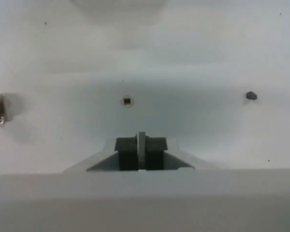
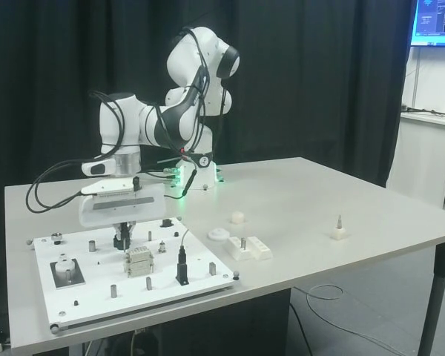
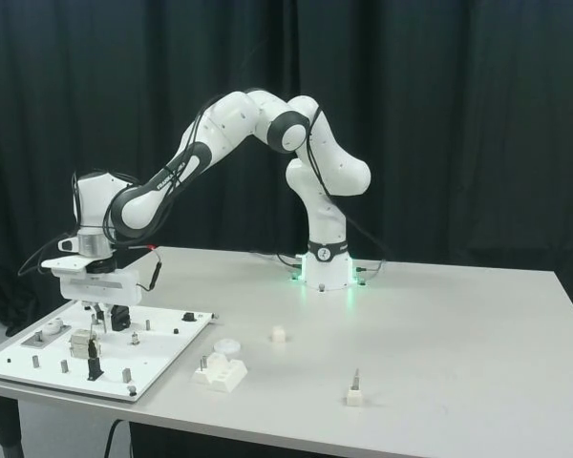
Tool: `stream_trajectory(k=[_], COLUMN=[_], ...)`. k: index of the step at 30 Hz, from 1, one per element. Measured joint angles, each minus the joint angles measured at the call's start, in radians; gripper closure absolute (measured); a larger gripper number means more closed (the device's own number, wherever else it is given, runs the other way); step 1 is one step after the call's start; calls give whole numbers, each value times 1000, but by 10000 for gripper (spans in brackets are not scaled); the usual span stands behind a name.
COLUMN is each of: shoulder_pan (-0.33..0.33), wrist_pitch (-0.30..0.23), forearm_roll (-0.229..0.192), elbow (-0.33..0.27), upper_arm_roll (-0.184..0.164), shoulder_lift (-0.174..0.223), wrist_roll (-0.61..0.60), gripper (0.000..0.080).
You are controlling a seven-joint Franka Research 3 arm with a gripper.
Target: Insert square peg 1.
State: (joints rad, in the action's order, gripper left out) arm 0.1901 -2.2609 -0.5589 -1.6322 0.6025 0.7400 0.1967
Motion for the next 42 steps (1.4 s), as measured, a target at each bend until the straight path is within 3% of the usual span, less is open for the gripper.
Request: stream_trajectory(k=[15,42], shoulder_pan=[-1,-1], wrist_pitch=[0,-2], forearm_roll=[-7,-30], elbow=[-5,6], upper_arm_roll=[-18,-17], shoulder_lift=[0,-1], wrist_roll=[12,10], gripper=[774,774])
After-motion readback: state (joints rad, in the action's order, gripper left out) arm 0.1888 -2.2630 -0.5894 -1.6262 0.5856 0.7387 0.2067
